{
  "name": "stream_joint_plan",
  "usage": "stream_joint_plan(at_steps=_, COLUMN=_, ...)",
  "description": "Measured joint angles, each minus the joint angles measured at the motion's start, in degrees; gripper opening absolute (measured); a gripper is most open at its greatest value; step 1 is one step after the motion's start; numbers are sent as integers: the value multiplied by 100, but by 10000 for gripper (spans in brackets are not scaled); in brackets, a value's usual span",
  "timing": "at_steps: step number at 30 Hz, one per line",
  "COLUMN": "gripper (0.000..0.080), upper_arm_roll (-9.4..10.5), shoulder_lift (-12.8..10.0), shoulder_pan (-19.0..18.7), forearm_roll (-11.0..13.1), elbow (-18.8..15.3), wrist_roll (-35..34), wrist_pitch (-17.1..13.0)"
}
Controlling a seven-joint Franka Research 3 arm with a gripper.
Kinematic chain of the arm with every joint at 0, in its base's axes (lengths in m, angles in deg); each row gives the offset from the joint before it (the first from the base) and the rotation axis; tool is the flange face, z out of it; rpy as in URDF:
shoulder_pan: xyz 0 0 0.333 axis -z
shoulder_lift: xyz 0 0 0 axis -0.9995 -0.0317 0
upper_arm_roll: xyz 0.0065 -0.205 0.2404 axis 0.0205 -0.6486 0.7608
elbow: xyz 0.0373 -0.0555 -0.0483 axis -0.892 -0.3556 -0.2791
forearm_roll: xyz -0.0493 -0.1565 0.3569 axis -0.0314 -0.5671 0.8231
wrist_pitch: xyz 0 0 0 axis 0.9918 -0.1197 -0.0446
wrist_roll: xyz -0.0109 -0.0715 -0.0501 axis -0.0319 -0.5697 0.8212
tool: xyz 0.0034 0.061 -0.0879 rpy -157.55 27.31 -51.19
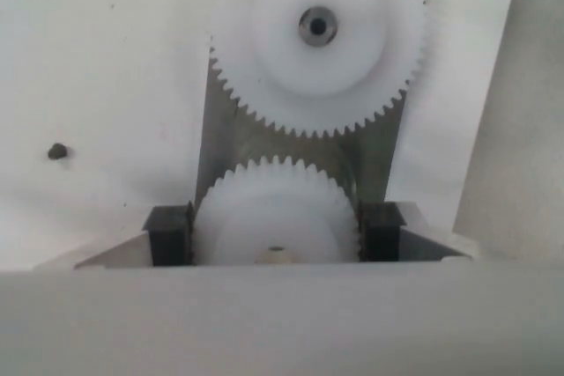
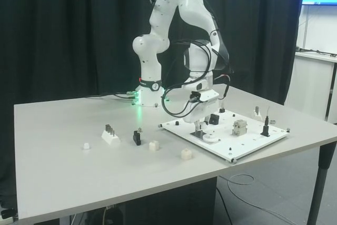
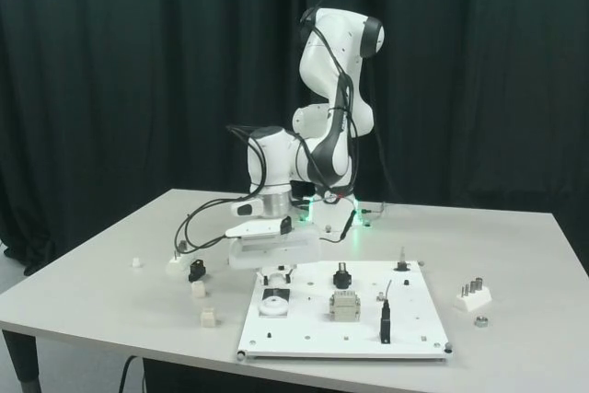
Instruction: Insert medium gear.
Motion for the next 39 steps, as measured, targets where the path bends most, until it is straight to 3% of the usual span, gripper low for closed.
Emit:
stream_joint_plan(at_steps=23, gripper=396, upper_arm_roll=15, shoulder_lift=22, shoulder_pan=-49, forearm_roll=-286, elbow=-87, wrist_roll=58, wrist_pitch=-180)
stream_joint_plan(at_steps=39, gripper=396, upper_arm_roll=17, shoulder_lift=-71, shoulder_pan=-44, forearm_roll=-296, elbow=-8, wrist_roll=58, wrist_pitch=-207)
